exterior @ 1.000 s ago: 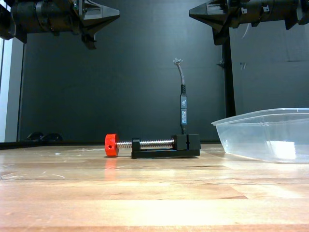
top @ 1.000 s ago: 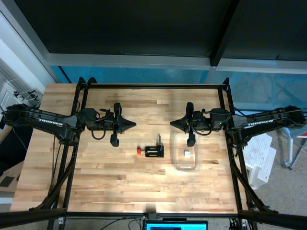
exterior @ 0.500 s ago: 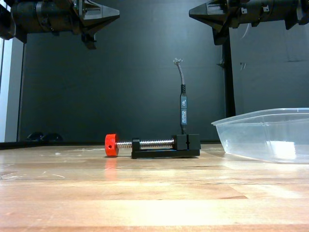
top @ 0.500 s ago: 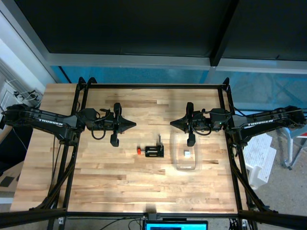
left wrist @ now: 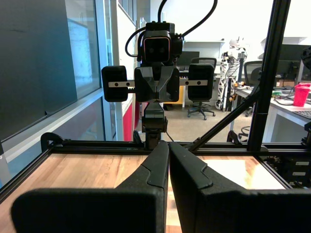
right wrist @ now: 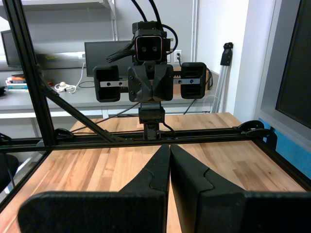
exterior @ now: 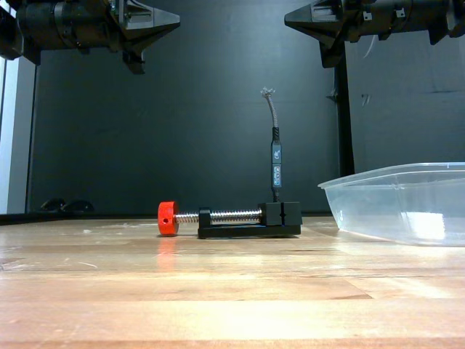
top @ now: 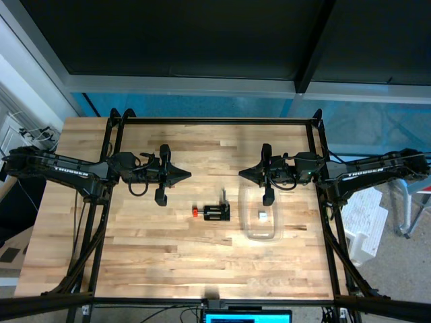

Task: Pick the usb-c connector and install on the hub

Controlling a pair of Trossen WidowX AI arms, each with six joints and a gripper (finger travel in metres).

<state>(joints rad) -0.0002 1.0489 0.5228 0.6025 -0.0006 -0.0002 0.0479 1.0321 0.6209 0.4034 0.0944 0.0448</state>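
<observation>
Lying free on the floor of the clear tub [top: 259, 237], toward the right of the table [top: 155, 269], is what appears to be the usb-c connector [top: 261, 215], a small pale piece. Just left of the tub and apart from it, a black vise [top: 216, 213] with a red knob [exterior: 168, 218] clamps a slim black body, seemingly the hub [exterior: 277, 163], upright with its frayed cable pointing up. Farther back, high above the wood, the left gripper [top: 188, 175] and right gripper [top: 241, 173] face each other, well apart, each with fingers pressed together on nothing.
</observation>
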